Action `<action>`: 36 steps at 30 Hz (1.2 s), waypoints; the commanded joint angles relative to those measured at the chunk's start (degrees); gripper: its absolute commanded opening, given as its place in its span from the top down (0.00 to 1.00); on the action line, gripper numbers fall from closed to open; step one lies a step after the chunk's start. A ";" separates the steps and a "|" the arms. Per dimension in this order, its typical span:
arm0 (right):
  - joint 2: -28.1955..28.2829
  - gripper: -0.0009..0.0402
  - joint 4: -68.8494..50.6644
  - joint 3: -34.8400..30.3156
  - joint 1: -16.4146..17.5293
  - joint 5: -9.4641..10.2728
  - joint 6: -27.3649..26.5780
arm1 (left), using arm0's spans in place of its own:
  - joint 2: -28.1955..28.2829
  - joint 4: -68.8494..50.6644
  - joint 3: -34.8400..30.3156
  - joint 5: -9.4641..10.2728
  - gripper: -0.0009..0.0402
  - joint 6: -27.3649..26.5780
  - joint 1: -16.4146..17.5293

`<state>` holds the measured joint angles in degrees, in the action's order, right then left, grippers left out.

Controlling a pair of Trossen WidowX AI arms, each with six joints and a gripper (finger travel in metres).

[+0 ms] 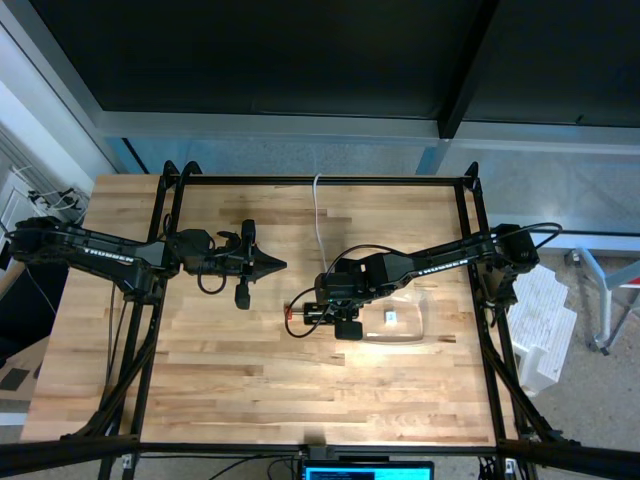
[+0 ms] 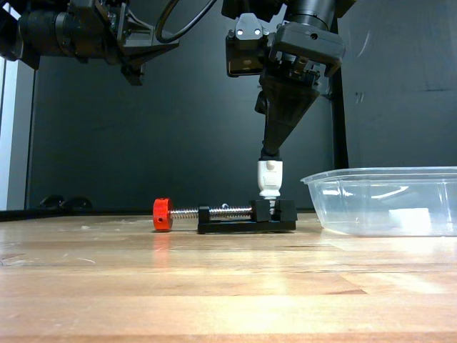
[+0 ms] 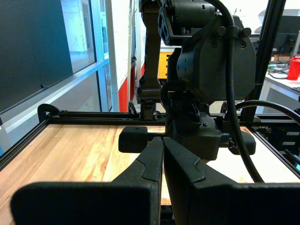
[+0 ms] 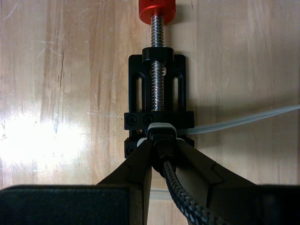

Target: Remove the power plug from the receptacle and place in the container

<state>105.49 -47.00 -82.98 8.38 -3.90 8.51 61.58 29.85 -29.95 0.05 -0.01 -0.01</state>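
The right gripper (image 2: 270, 148) pinching the black power plug (image 4: 162, 146), seated upright in the receptacle (image 2: 246, 217).
High view: one clear container (image 1: 415, 325) just beside it; left gripper (image 1: 272, 265) well apart. Low view: one red tab (image 2: 163, 214); plug mostly hidden. Left wrist: fingers (image 3: 150, 164) pressed together. Right wrist: braided cord (image 4: 180, 199) cut off.

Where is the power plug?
Low view: the power plug stands in the receptacle, left of the container, gripped by the right claw; the left claw hangs farther left.
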 commanded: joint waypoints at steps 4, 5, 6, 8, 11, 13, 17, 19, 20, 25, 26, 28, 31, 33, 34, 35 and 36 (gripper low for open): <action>-0.13 0.98 -0.31 -1.07 0.02 0.04 -0.02 | 0.02 0.02 0.00 -0.02 0.98 0.00 0.00; -0.13 0.98 -0.55 -1.22 0.02 0.04 -0.02 | 0.02 0.02 0.00 -0.02 0.98 0.00 0.02; -0.15 0.98 -0.83 -1.38 0.02 0.04 -0.02 | 0.02 0.02 0.00 -0.02 0.98 0.00 0.00; -0.20 0.98 -1.44 -1.75 0.00 0.04 -0.02 | 0.02 0.02 0.00 -0.02 0.98 0.00 0.00; -0.42 0.98 -1.90 -2.01 0.00 0.04 -0.02 | 0.02 0.02 0.00 0.00 0.98 0.00 0.00; -0.72 0.98 -2.12 -2.10 -0.02 0.04 -0.02 | 0.02 0.02 0.00 -0.02 0.98 0.00 0.02; -0.96 0.98 -2.25 -2.10 -0.02 0.04 -0.02 | 0.02 0.02 0.00 -0.02 0.98 0.00 0.02; -1.22 0.98 -2.51 -2.10 -0.02 0.04 0.00 | 0.02 0.02 0.00 -0.02 0.98 0.00 0.00; -1.27 0.98 -2.62 -2.10 -0.04 0.04 -0.02 | 0.02 0.02 0.00 -0.02 0.98 0.00 0.00; -1.42 0.98 -3.43 -2.64 -0.04 0.09 0.00 | 0.02 0.02 0.00 -0.02 0.98 0.00 0.00; -1.70 0.98 -3.45 -2.80 -0.02 0.46 0.00 | 0.02 0.02 0.00 -0.02 0.98 0.00 0.02; -2.16 0.98 -3.58 -3.02 -0.02 0.70 0.02 | 0.02 0.00 0.00 -0.02 0.98 0.00 0.00; -2.82 0.98 -4.76 -3.65 0.00 0.68 0.02 | 0.02 0.02 0.00 -0.02 0.98 0.00 0.02; -3.32 0.98 -5.95 -3.89 0.02 0.68 0.07 | 0.02 -0.02 0.00 -0.02 0.98 0.00 0.00; -3.69 0.98 -6.32 -3.96 0.00 0.68 0.07 | 0.02 -0.04 0.00 -0.02 0.98 0.02 0.00; -3.89 0.98 -6.47 -3.98 0.02 0.70 0.07 | 0.02 0.07 0.00 -0.02 0.98 0.00 0.00; -4.09 0.98 -6.47 -3.96 0.02 0.68 0.11 | 0.00 0.15 0.00 -0.02 0.98 0.00 0.00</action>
<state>101.27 -53.23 -87.22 8.38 -3.31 8.64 61.58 29.82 -29.93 0.05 -0.01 -0.01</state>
